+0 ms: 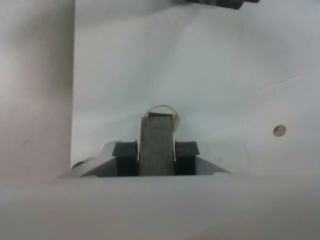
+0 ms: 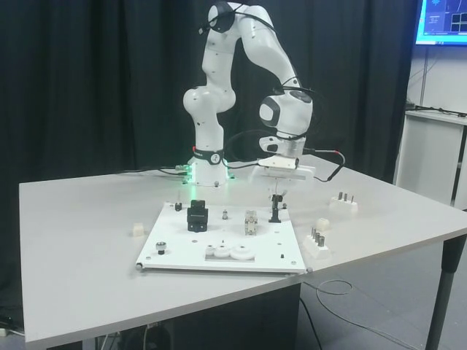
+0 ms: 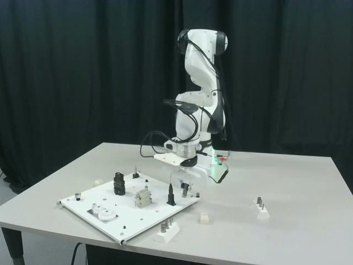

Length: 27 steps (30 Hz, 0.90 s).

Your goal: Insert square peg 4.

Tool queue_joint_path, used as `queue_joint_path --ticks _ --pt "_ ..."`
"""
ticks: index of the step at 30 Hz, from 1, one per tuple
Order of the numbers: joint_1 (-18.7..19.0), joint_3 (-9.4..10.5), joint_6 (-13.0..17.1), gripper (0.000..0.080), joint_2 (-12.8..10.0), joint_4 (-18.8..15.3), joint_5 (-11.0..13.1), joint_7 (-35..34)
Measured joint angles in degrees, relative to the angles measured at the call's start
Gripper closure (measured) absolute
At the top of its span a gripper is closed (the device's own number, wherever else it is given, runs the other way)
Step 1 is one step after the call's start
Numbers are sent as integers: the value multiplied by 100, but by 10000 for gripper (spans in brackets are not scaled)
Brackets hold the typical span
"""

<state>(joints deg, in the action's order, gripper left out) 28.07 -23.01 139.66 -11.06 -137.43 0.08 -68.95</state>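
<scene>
The square peg (image 1: 156, 145) sits clamped between my gripper (image 1: 156, 159) pads, its grey shaft standing up from the black fingers (image 1: 125, 157) in the wrist view, with its far end over a small round opening (image 1: 162, 111) in the white board (image 1: 210, 65). So the fingers are narrow, closed against the peg on both sides.

From the first room view I see the white board (image 2: 219, 251) lying flat on the grey table (image 2: 80, 240), near the table's front edge, and the gripper (image 2: 276, 195) hanging low over the board's far right part. Black curtains fill the wall behind the arm, a screen (image 2: 442, 22) glows at the upper right, and a green light (image 2: 191, 169) shows at the arm's base. On the board stand a black block (image 2: 198, 217), a small grey fixture (image 2: 250, 222), a black upright post (image 2: 274, 210) and white gears (image 2: 229, 253) near the front edge. Off the board, a white peg holder (image 2: 318, 243) rests just beside its right edge, another holder (image 2: 344, 202) lies farther back, and a small white cube (image 2: 136, 229) sits to the left.

The second room view shows the gripper (image 3: 182, 183) from the other side, just above the board's far corner; the peg itself is too small to make out there. Only the wrist view shows the grip and a second small hole (image 1: 279, 130) off to one side.
</scene>
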Motion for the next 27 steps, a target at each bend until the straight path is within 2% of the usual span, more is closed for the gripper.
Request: queue_joint_path --ticks 18,27 --pt "-87 2 61 647 -64 -42 -3 0" --pt "-87 68 77 647 -72 -51 3 0"
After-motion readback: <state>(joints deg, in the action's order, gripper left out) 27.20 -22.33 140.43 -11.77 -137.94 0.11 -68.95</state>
